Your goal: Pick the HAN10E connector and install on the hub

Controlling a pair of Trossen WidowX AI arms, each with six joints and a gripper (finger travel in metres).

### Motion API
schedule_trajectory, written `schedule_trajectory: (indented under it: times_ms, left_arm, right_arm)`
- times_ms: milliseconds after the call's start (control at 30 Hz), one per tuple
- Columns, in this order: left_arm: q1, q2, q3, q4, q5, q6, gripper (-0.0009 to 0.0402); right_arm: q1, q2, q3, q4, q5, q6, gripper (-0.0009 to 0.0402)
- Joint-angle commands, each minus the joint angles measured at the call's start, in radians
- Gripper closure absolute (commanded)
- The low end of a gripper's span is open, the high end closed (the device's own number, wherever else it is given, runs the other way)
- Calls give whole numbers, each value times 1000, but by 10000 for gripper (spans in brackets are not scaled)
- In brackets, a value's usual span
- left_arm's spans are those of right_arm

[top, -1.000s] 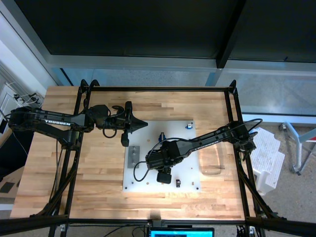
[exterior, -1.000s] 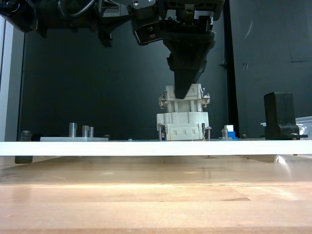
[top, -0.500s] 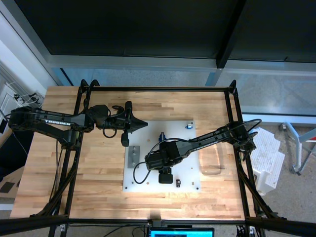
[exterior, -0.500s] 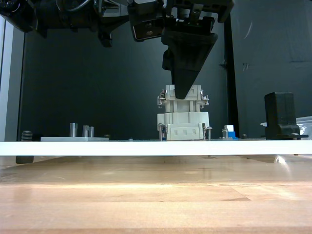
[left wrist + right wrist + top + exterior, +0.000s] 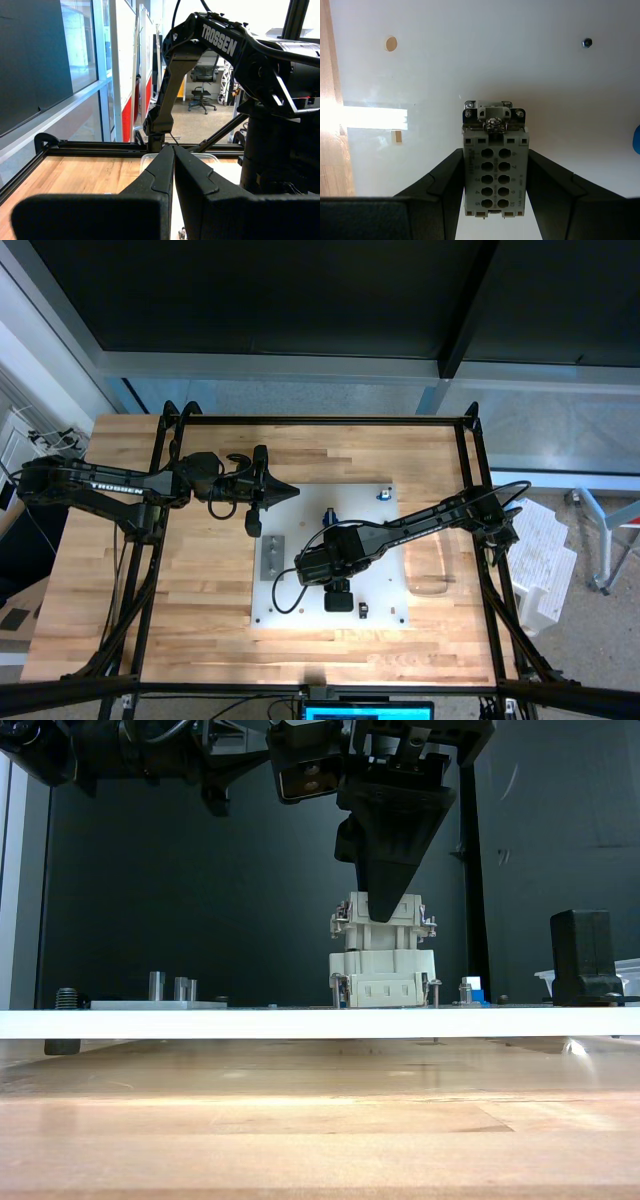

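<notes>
From above, the black right tool [image 5: 338,596] hangs over the near-middle of the white task board [image 5: 290,612], hiding its load. The black left tool [image 5: 288,490] sits parked by the board's far-left corner. The low view reveals the grey-beige HAN10E connector block [image 5: 413,933] stacked on the grey-beige flanged hub [image 5: 383,983] on the board. The left wrist view shows that tool clenched, empty. The right wrist view shows the right tool clamping the connector's long sides, likely for pressing straight down.

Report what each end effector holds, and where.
Right end effector, over the hub: HAN10E connector, by its long sides. Left end effector, parked at left: shut, empty.
</notes>
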Motion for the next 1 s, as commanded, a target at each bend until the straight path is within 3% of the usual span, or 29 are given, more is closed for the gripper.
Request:
schedule_trajectory:
  times_ms: [33, 1000]
  left_arm:
    - [0, 0, 0, 0, 0, 0, 393]
    - [0, 0, 0, 0, 0, 0, 393]
  right_arm:
    - [0, -2, 0, 4, -1, 1, 368]
    - [5, -2, -27, 30, -6, 5, 368]
